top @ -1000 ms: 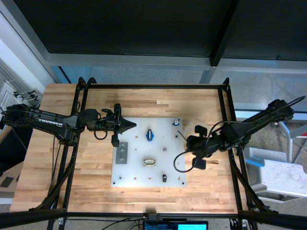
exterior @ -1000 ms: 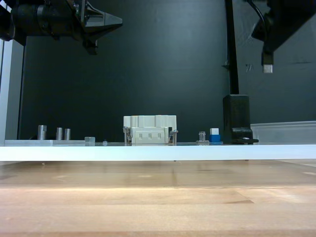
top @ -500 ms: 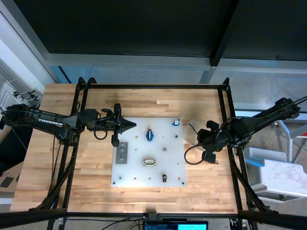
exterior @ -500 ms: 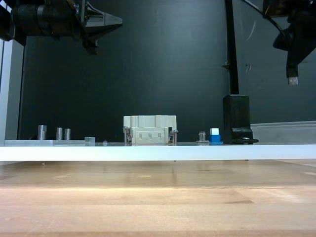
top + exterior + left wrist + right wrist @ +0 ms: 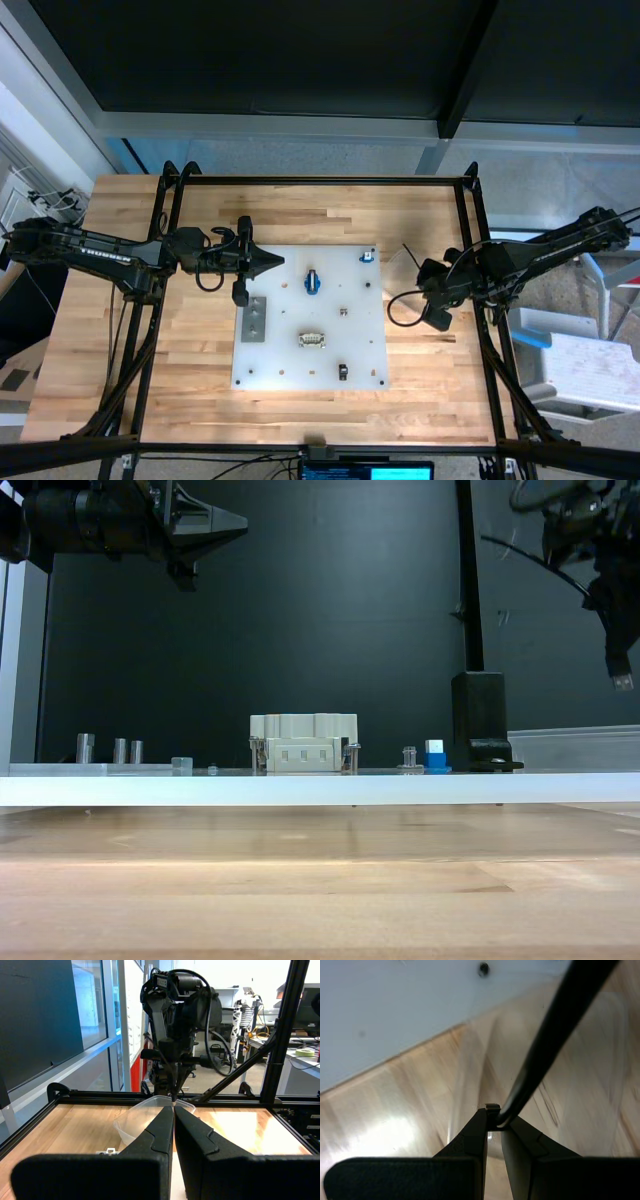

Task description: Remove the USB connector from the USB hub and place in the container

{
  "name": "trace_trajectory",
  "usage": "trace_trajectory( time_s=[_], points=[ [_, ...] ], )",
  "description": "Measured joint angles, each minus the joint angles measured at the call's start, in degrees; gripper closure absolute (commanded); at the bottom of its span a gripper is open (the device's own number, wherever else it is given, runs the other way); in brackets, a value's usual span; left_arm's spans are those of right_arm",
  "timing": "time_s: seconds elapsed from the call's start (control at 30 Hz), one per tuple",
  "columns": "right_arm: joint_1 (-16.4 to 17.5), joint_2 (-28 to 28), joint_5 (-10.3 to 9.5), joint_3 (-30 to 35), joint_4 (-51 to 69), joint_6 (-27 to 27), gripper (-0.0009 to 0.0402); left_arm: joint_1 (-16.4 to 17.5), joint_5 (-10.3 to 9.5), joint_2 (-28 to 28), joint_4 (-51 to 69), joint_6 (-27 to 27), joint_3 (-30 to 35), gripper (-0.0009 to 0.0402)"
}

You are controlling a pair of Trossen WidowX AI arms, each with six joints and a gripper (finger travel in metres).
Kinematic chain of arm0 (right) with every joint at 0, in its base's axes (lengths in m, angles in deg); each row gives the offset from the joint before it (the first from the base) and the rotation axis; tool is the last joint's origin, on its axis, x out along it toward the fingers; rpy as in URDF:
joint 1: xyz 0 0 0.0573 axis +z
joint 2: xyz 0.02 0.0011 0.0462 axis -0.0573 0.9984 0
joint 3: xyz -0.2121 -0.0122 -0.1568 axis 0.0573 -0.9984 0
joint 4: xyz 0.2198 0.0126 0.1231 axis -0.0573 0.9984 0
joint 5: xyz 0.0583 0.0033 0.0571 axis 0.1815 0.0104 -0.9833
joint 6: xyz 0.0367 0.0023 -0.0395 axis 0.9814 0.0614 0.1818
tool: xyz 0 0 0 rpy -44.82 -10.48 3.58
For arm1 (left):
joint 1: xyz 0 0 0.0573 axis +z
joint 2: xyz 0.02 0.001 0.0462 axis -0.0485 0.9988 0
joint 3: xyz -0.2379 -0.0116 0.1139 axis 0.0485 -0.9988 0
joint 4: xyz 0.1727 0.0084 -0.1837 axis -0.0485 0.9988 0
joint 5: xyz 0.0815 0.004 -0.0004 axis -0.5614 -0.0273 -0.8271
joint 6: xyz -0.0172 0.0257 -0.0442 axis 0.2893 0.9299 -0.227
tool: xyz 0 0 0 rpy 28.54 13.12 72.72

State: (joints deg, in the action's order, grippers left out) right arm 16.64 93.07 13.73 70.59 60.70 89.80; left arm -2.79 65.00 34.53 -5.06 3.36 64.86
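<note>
Right claw grips the USB connector above the container; left claw, closed, hovers over board.

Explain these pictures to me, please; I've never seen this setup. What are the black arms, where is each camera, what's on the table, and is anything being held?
Two robot arms stand at the sides of a wooden table. One picture looks down from above, one looks level from the table's near edge, and two come from cameras on the arms' wrists. On the table lies a white board carrying a grey metal block, a blue clip, a beige connector and the small black USB hub. The left gripper hovers shut and empty over the board's far left corner. The right gripper is shut on the USB connector, which is out of the hub with its plug hanging down, apparently above the clear container beside the board's right edge.
</note>
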Motion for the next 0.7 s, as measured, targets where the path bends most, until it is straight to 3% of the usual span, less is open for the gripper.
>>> trace_trajectory(
  time_s=[0.1, 0.27, 0.7],
  points=[
    [-0.7, -1.0, -0.52, -1.3, 0.1, 2.3, 0.0393, 0.0, 0.0, 0.0, 0.0, 0.0, 0.0, 0.0392],
    [-2.4, -1.2, -4.33, -2.9, 0.9, 4.4, 0.0393, 0.0, 0.0, 0.0, 0.0, 0.0, 0.0, 0.0392],
    [-4.1, -0.9, -4.55, -3.5, 1.4, 5.7, 0.0393, 0.0, 0.0, 0.0, 0.0, 0.0, 0.0, 0.0392]
  ],
)
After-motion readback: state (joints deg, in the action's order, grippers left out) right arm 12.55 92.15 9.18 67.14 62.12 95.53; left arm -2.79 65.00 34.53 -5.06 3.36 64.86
